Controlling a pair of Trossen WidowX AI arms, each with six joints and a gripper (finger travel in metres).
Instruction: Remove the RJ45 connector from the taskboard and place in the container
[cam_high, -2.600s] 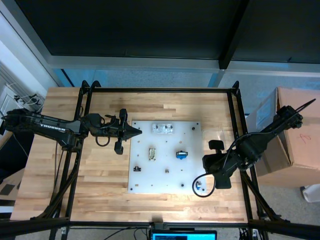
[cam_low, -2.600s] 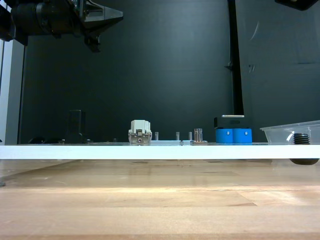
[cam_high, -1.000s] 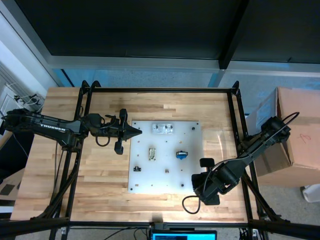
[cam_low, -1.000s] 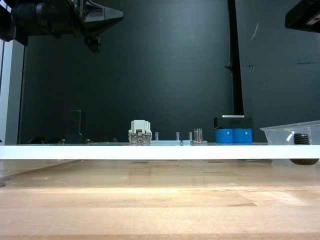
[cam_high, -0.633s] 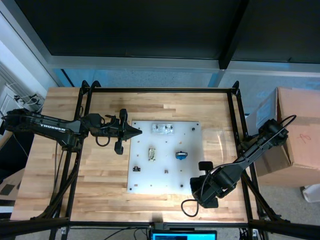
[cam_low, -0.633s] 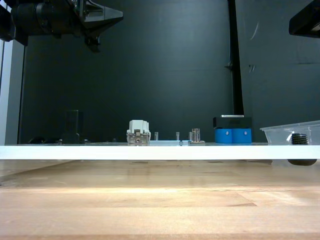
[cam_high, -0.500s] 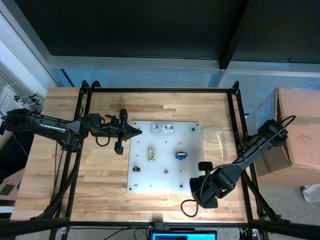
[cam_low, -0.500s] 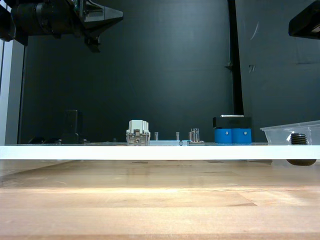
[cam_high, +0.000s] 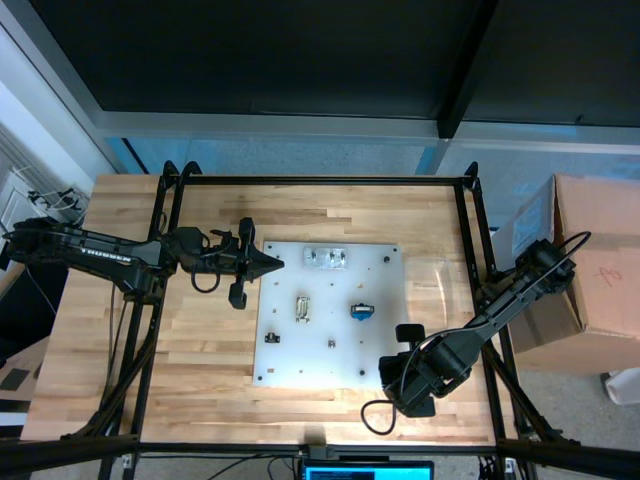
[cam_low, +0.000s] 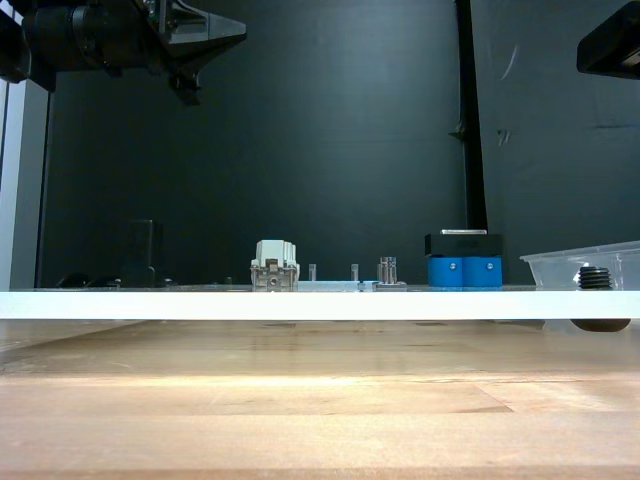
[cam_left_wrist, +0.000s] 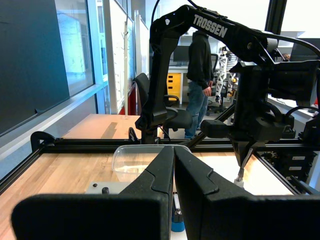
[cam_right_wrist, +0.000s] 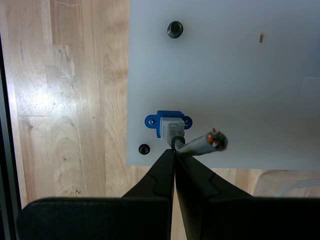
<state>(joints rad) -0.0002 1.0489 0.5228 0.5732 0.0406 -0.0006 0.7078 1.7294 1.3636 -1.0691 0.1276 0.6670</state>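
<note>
— Your right arm has swung in from beside the board (cam_high: 330, 345) to its near right corner, and the board itself has crept slightly leftward. Your left arm has not budged.
— And the connector?
— You find the connector (cam_right_wrist: 171, 130) fully in its blue seat (cam_right_wrist: 151, 121) near the board's edge. Its short cable stub (cam_right_wrist: 207, 142) sticks out with bare coloured wires at the end.
— What is the right claw doing?
— Your right claw (cam_right_wrist: 174, 151) points straight down at it, fingers pressed together, tips pinching the stub right where it leaves the connector.
— The left one?
— Your left claw (cam_high: 270, 263) hangs high over the board's far left edge, lying level, its fingers closed together.
— Where is the container?
— You see the clear container (cam_low: 550, 268) on the worktop (cam_high: 200, 350) just beside the board's right edge, a small black part (cam_low: 597, 277) lying in it.
</note>
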